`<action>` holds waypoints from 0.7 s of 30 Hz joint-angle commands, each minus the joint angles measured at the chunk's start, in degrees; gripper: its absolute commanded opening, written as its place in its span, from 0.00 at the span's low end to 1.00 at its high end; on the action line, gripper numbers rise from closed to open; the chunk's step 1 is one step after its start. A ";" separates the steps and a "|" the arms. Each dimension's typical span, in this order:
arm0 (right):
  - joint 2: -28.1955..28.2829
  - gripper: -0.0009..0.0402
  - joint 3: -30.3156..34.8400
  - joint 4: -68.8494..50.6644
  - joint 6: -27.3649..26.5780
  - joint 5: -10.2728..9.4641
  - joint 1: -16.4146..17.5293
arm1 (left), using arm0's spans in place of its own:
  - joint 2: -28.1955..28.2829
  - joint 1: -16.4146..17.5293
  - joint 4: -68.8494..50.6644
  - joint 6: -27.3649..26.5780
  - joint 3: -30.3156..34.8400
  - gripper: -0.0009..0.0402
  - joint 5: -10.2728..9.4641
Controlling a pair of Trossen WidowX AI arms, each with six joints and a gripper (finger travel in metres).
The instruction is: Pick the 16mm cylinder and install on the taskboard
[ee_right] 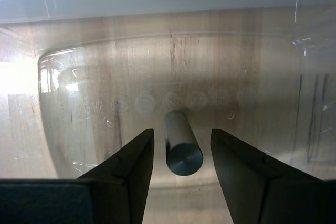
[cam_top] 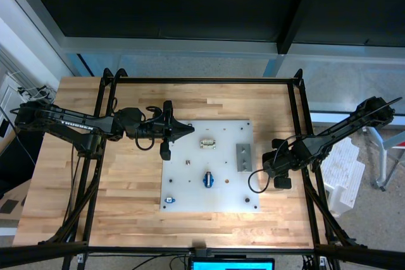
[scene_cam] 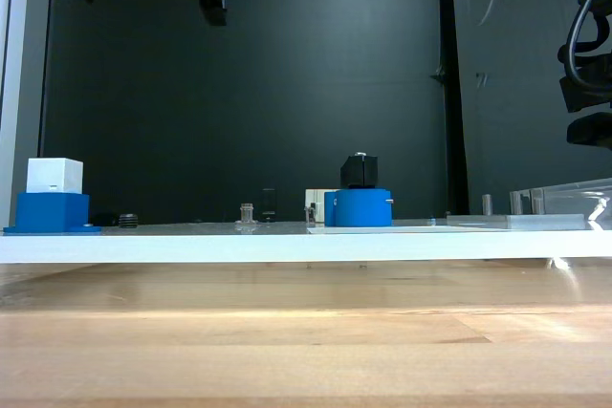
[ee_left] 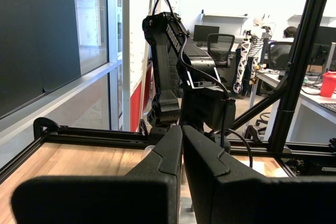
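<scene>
The 16mm cylinder point(ee_right: 182, 145), a short silvery-grey metal rod, lies on the floor of a clear plastic tray point(ee_right: 68, 77). My right gripper point(ee_right: 181, 132) is open and points down at it, one finger on each side, with a gap to each. In the high view the right gripper point(cam_top: 278, 169) hangs just off the right edge of the white taskboard point(cam_top: 190, 184), and the cylinder is hidden there. My left gripper point(cam_top: 188, 129) is shut on nothing, high above the board's far left corner; its fingers point(ee_left: 168, 150) are pressed together.
The board carries a grey metal block point(cam_top: 243, 156), a beige connector point(cam_top: 206, 143) and blue fittings point(cam_top: 208, 179). In the low view the clear tray point(scene_cam: 564, 200) sits right of the board edge point(scene_cam: 287, 246). A black frame point(cam_top: 202, 81) rings the table.
</scene>
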 commanded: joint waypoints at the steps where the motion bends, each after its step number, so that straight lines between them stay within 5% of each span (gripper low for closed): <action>1: 0.00 0.35 0.02 0.28 0.02 0.09 0.09 | 0.00 0.00 0.02 0.02 0.00 0.02 0.00; 21: 0.00 0.12 0.20 0.46 0.04 0.11 0.22 | 0.00 0.00 0.02 0.02 0.00 0.02 0.00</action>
